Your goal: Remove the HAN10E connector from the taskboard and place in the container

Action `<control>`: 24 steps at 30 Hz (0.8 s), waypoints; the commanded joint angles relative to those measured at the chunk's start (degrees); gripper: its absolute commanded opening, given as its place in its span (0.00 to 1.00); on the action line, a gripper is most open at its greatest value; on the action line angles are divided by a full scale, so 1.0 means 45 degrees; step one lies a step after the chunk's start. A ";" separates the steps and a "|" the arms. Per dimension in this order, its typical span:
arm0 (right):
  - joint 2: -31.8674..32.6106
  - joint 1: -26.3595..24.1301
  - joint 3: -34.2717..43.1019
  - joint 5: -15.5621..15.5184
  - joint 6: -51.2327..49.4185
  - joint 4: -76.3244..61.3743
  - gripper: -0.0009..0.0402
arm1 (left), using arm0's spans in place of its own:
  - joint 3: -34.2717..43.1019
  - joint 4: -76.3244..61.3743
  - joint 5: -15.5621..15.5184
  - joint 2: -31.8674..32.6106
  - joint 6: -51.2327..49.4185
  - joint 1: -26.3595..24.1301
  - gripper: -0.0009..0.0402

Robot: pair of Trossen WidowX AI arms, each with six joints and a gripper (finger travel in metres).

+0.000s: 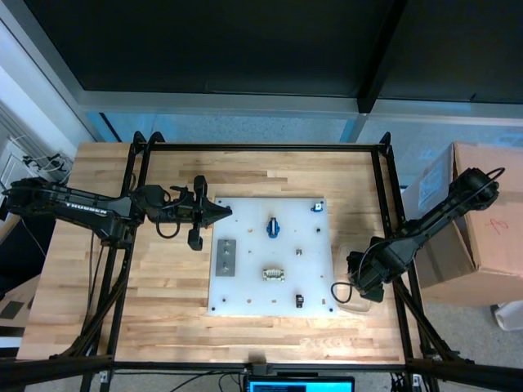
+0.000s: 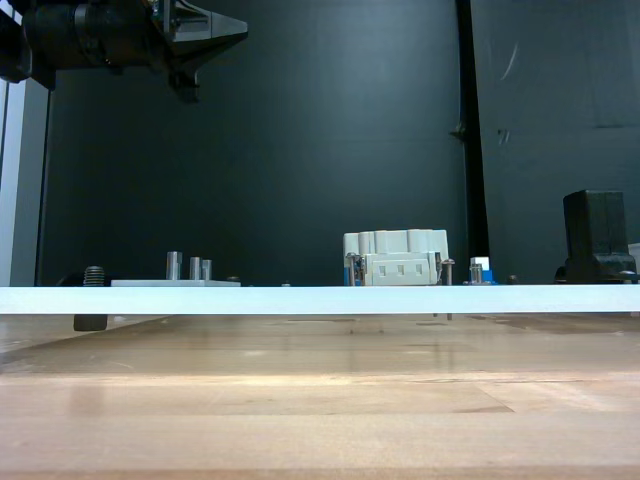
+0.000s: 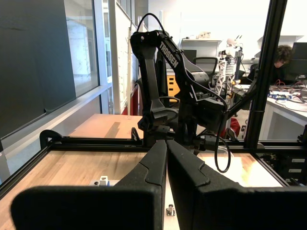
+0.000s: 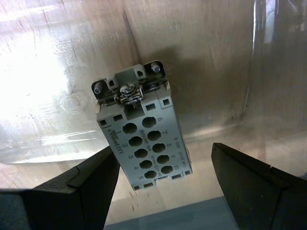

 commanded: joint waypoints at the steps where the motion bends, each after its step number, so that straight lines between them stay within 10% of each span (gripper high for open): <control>1: 0.0000 0.0015 0.0005 0.0010 0.0005 0.0039 0.66 | 0.0000 0.0000 0.0000 0.0005 0.0000 0.0005 0.02; 24: -0.0121 0.0019 0.1676 0.0005 -0.1370 -0.0729 0.66 | 0.0000 0.0000 0.0000 0.0005 0.0000 0.0005 0.02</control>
